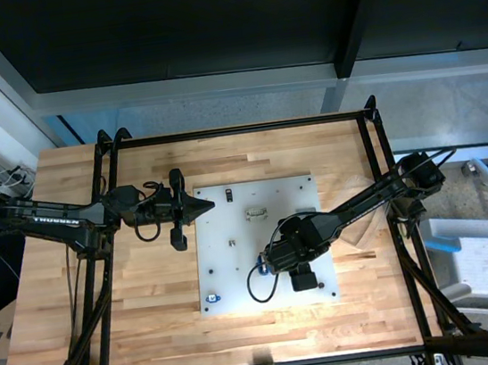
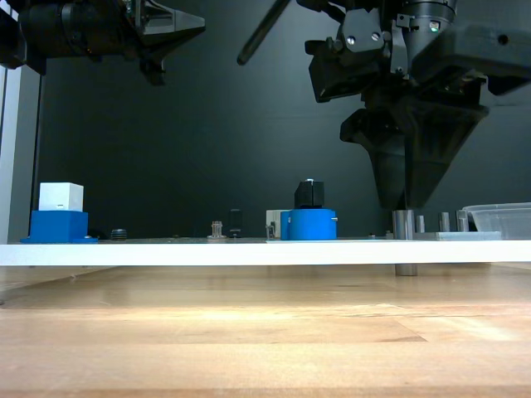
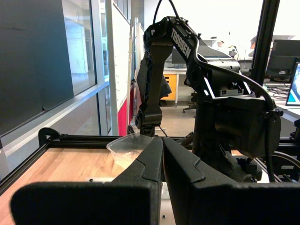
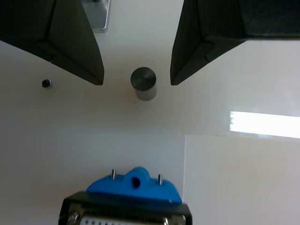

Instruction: Pick the 16mm cylinder and place it in the container

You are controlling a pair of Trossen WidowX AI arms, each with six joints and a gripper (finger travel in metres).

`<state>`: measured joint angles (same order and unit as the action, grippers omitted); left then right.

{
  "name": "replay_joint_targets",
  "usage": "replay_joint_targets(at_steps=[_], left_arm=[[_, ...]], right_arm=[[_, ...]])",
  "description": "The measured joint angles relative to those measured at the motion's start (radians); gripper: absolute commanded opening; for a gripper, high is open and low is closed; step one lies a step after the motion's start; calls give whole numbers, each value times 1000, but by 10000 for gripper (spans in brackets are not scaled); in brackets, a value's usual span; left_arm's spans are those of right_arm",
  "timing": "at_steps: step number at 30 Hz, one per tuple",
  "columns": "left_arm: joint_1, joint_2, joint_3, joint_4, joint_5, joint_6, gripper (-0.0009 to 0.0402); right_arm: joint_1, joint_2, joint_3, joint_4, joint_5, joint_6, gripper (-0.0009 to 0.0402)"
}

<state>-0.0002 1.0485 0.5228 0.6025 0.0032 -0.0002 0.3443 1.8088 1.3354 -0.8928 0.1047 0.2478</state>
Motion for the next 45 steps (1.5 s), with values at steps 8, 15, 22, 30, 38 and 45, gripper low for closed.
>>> replay_joint_targets(at_steps=[8,15,22,30,38,45], left_arm=[[0,0,0,0,0,0,0],[0,0,0,0,0,0,0],[0,0,0,0,0,0,0],[0,0,0,0,0,0,0],[0,0,0,0,0,0,0],[0,0,0,0,0,0,0]], right_arm=[[0,0,-37,42,0,1,197],[-2,0,-50,64,0,1,197],[-2,0,-51,69,0,2,196],[-2,0,-53,68,-1,2,196],[-3,0,-58,69,-14,3,196],[-3,0,-58,71,-14,3,187]])
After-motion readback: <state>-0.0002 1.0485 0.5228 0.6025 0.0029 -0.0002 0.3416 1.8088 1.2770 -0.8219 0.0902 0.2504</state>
